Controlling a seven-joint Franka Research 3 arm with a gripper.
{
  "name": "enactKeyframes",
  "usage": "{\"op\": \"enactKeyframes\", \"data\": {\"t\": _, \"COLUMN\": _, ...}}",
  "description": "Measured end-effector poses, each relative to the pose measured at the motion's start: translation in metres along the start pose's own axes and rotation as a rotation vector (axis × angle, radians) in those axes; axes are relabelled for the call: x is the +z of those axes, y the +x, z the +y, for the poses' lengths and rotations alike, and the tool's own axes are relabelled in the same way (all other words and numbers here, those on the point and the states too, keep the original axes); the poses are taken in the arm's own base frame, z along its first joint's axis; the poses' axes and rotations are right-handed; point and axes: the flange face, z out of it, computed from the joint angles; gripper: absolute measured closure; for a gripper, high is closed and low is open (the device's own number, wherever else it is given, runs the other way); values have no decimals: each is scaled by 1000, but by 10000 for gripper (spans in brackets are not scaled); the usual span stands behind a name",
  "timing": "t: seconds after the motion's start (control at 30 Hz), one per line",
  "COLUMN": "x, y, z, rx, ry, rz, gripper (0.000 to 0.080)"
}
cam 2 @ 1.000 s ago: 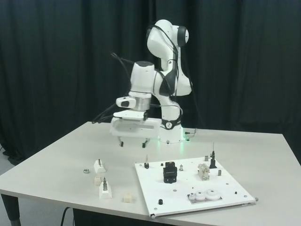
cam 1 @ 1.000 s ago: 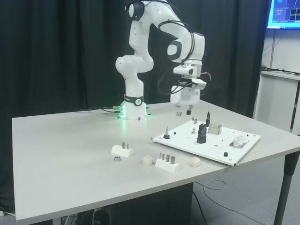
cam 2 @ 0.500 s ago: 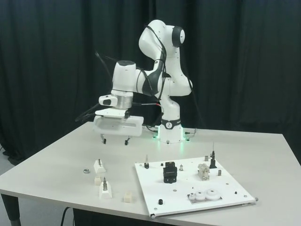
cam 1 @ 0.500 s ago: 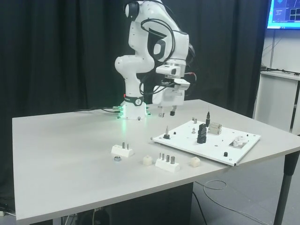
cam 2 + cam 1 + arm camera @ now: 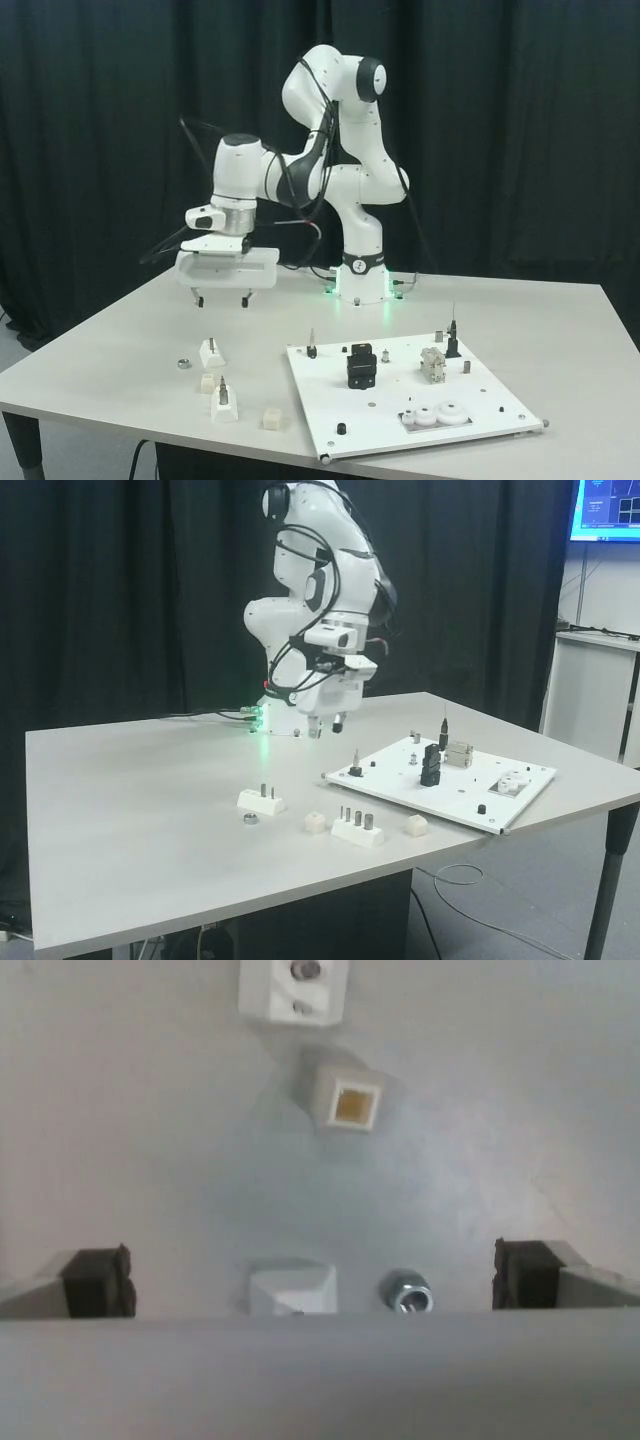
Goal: Pick square peg 1.
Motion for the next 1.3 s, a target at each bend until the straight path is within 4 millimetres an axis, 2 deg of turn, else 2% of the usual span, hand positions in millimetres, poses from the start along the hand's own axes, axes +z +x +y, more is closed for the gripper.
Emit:
{"op": "enactKeyframes", "data": {"t": 0.37, "x": 30, "y": -9, "z": 43, "rx": -68, "ry": 31, "rz": -49, "gripper": 3}}
{"op": "enactKeyframes", "data": {"t": 0.63, "x": 55, "y": -19, "z": 68, "rx": -42, "ry": 84, "rz": -71, "gripper": 3}}
{"op": "enactKeyframes", "data": {"t": 0.93, "x": 84, "y": -33, "z": 80, "rx": -33, "ry": 124, "rz": -76, "gripper": 3}}
{"op": "enactKeyframes", "data": {"t": 1.3, "x": 118, "y": -49, "z": 83, "rx": -58, "ry": 135, "rz": -59, "gripper": 3}}
